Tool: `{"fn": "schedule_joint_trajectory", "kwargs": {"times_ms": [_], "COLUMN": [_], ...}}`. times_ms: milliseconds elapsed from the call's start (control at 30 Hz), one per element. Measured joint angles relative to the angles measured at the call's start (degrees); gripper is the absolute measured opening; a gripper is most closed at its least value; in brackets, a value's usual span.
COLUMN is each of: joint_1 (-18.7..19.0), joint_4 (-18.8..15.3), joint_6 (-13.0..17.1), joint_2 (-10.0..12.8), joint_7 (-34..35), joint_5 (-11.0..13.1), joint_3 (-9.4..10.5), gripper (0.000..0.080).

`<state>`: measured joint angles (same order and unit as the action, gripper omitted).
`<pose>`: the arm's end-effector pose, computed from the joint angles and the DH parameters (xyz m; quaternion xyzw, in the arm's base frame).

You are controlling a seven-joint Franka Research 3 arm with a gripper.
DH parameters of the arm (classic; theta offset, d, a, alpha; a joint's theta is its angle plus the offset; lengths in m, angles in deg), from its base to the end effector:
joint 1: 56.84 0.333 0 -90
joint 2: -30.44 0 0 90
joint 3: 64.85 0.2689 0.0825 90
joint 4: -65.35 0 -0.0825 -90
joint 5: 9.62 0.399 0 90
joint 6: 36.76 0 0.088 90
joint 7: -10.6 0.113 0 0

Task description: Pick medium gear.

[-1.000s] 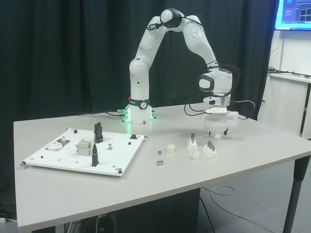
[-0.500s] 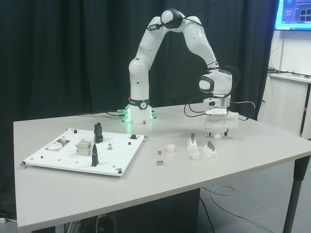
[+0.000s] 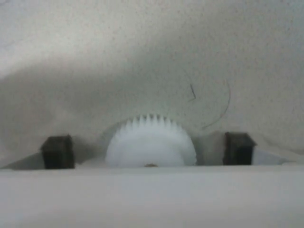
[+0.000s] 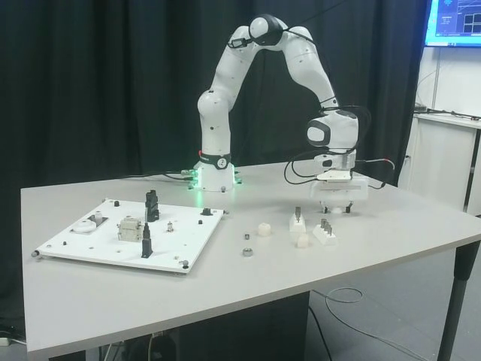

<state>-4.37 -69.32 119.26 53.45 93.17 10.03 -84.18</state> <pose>0.4321 0.2479 0.1077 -0.8388 0.5443 0.0009 0.0075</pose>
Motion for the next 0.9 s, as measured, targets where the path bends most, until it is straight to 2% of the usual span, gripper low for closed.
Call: {"fn": "schedule_joint_trajectory", "kwargs": {"times_ms": [33,200,233,500,533,700,900], "joint_1": [-0.3,-1.3,-1.5,-2.8,-3.0,-3.6,-4.8], "joint_4": [0.0,0.1,0.1,0.3,0.4,0.5,0.7], "joint_6": [0.0,0.0,0.0,0.0,0.0,0.0,-0.3], "joint_2": [0.0,-0.1,-0.1,-0.3,-0.3,-0.6,-2.1], "joint_7": [0.0,-0.2,-0.3,-1.1,-1.1,-1.4,-2.8], "joint_5": [0.0,-0.1,-0.1,-0.1,-0.1,-0.1,-0.1], "joint_3": [0.26,0.98,1.08,2.13,2.21,2.37,2.37], "gripper": [0.0711,0.0711,0.0529,0.0529,0.04,0.04,0.0401]}}
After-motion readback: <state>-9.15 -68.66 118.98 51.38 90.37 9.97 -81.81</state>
